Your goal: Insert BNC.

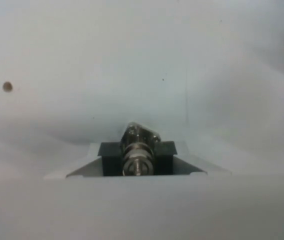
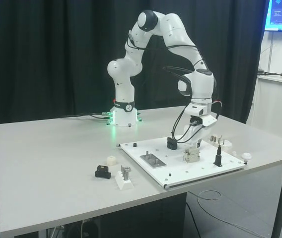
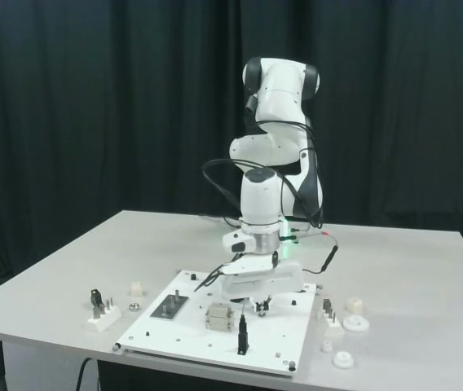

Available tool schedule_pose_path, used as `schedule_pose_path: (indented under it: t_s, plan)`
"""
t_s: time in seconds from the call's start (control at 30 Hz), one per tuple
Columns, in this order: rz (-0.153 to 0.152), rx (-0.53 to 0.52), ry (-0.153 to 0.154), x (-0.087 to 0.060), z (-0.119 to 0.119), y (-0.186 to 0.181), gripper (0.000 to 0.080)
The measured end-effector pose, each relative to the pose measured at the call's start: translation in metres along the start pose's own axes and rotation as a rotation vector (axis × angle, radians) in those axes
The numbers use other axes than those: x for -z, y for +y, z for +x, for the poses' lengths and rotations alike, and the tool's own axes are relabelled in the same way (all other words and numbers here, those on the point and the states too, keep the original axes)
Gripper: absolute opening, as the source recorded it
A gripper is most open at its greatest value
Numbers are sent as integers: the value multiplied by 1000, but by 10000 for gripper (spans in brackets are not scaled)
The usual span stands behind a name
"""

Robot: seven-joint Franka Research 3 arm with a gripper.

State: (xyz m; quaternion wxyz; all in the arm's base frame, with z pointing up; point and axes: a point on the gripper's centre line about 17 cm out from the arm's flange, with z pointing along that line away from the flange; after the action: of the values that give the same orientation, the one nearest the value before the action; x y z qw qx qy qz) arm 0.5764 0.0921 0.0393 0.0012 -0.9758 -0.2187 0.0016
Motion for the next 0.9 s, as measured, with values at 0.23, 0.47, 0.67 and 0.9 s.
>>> schedule_pose_path:
  t_s: [0.23,0.47,0.67,0.9]
  plan:
    - [0,49,0,0,0,0,123]
    - [0,87,0,0,0,0,123]
    - [0,125,0,0,0,0,123]
    - [1,166,-1,0,0,0,123]
